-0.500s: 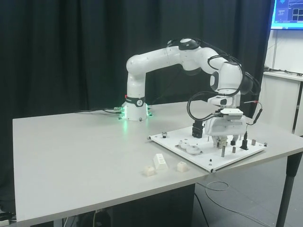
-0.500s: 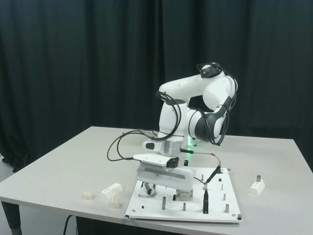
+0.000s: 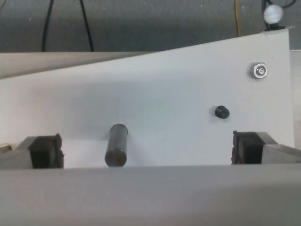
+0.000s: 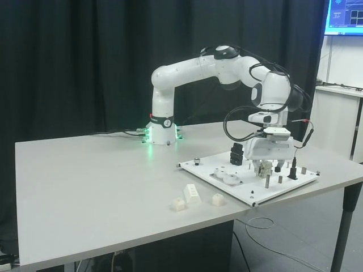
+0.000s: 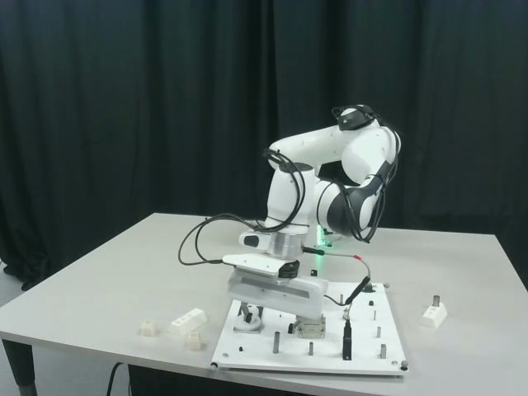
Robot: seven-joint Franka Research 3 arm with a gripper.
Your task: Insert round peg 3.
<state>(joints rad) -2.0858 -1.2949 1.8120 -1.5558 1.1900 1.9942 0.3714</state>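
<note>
Up close, from the wrist camera, you see the gripper [image 3: 146, 150] with its two black pads [image 3: 45, 151] spread wide apart, holding nothing. Between them, nearer one pad than the other and touching neither, a dark round peg [image 3: 116, 144] stands upright on the white board [image 3: 164, 94]. On the same board you can also make out a small black screw head [image 3: 222, 112] and, near the board's corner, a shiny bolt [image 3: 259, 70]. Past the board's edge, black cables [image 3: 47, 23] run across the floor.

Turn to the first room view and you find the white arm [image 4: 193, 71] reaching out from its base [image 4: 161, 130], which glows green, and bending down over the board [image 4: 249, 190] at the grey table's [image 4: 85, 175] near corner. The gripper [image 4: 265, 168] hangs just above the peg [image 4: 266, 181], clear of it. Three small white blocks [image 4: 193, 194] lie on the table beside the board.

From the second room view, you see the hand [image 5: 276, 289] low over the board [image 5: 247, 346], with the peg [image 5: 275, 342] standing free below it among several other short posts. A further white block [image 5: 434, 313] with a peg in it sits apart on the table.
</note>
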